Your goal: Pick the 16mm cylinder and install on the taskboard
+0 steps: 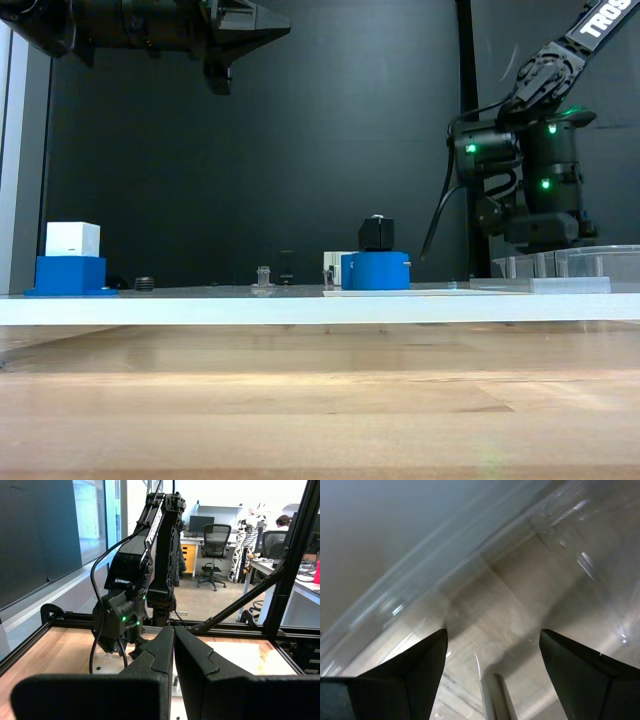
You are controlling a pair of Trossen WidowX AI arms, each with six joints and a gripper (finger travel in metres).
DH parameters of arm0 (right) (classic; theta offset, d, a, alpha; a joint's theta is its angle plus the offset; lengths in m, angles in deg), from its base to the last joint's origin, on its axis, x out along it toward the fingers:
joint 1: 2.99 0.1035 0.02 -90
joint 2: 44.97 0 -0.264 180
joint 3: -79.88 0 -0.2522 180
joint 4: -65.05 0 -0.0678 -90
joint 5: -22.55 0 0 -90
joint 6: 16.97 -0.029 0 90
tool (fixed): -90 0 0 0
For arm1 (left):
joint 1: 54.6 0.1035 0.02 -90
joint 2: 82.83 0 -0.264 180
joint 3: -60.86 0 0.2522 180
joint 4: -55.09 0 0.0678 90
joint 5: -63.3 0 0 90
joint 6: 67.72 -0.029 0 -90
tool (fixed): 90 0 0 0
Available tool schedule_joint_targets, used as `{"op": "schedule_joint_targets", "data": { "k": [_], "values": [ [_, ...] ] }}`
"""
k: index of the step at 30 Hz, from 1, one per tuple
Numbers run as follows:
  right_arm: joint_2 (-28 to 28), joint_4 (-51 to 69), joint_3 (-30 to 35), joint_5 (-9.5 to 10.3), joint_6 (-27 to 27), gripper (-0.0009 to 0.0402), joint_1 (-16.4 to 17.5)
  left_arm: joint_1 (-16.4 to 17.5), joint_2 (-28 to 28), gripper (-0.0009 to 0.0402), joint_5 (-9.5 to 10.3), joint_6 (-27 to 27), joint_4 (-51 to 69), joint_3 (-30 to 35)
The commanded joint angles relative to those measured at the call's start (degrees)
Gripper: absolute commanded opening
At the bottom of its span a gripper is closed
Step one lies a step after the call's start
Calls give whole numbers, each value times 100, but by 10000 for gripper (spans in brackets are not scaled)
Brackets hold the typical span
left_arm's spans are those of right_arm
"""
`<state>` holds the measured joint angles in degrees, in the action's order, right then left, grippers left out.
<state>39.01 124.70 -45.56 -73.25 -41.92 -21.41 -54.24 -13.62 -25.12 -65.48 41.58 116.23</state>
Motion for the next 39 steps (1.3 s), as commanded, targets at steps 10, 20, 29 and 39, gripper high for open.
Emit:
{"op": "schedule_joint_targets", "data": {
  "k": [10, 20, 29, 39],
  "values": [
    [68, -197, -83, -17, -2, 137, -28, 0, 2, 1, 0, -2, 0, 2],
    [66, -234, -85, -15, -9, 49, -35, 2, 2, 1, 0, -2, 0, 2],
    [66, -258, -76, -15, -9, -1, -33, 2, 2, 1, 0, -2, 0, 2],
    [66, -284, -74, -15, -7, 0, -33, 0, 2, 1, 0, -2, 0, 2]
  ]
}}
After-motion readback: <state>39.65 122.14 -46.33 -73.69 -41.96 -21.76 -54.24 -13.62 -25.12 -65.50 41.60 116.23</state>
